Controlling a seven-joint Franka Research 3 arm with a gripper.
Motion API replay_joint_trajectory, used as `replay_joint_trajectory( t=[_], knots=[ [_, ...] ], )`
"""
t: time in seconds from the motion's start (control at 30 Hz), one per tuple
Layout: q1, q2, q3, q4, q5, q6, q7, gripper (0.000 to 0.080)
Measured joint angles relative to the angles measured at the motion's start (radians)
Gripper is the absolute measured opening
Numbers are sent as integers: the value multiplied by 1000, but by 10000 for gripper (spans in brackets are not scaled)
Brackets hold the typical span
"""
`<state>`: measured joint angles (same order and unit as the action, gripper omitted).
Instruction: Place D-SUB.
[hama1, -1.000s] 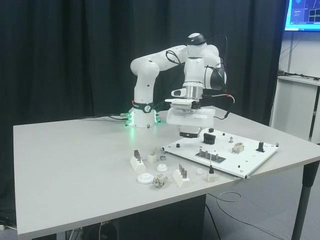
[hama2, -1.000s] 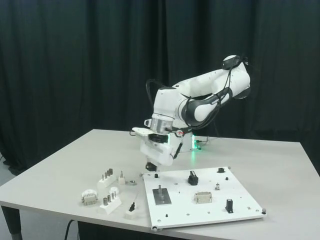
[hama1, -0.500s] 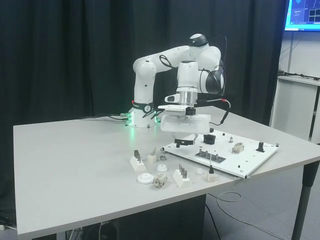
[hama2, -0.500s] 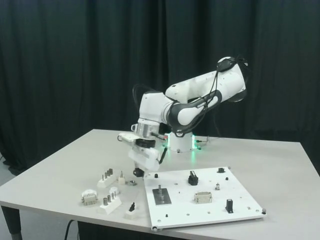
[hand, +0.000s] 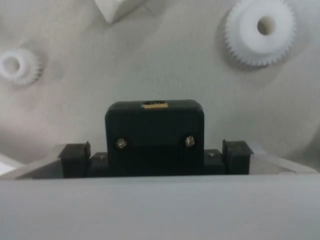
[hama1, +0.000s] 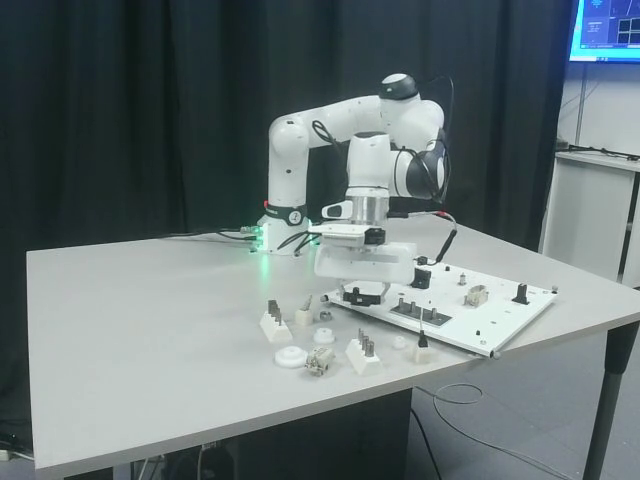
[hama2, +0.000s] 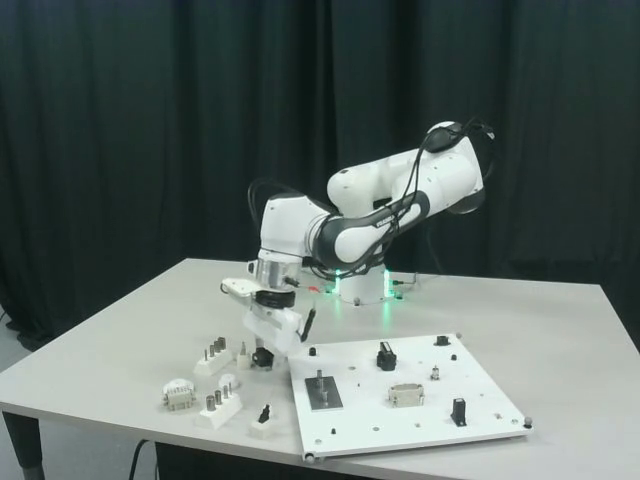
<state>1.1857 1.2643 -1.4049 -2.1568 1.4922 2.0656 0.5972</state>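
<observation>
From my station I see the white arm reaching down from its green-lit base so that the pincer hangs low over the grey bench, just off the corner of the white board and above the loose parts beside it. In the wrist view the pincer has its two black fingertips standing well apart, one on each side of a black block with two screws; under them are bare bench, a large white gear and a small white gear. The D-SUB lies free on the bench, apart from the pincer and nearer the bench's front edge, just beside a flat white gear and a white block with upright pins. From the second room view the D-SUB sits at the outer end of the parts cluster, away from the board, while the pincer hangs near the board's corner with another pin block between the two. A metal-shelled fitting sits on the board itself, well apart from the pincer
</observation>
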Motion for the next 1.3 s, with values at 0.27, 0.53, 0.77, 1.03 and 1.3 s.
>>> replay_joint_trajectory(
  t=[0.27,0.53,0.77,1.03,1.3],
  knots=[
    [-47,1,20,36,0,-6,-4,573],
    [-79,11,31,57,0,-16,-13,573],
    [-98,12,40,71,0,-16,-13,573],
    [-111,15,42,90,1,-16,-63,766],
    [-120,15,42,102,1,-16,-64,793]
  ],
)
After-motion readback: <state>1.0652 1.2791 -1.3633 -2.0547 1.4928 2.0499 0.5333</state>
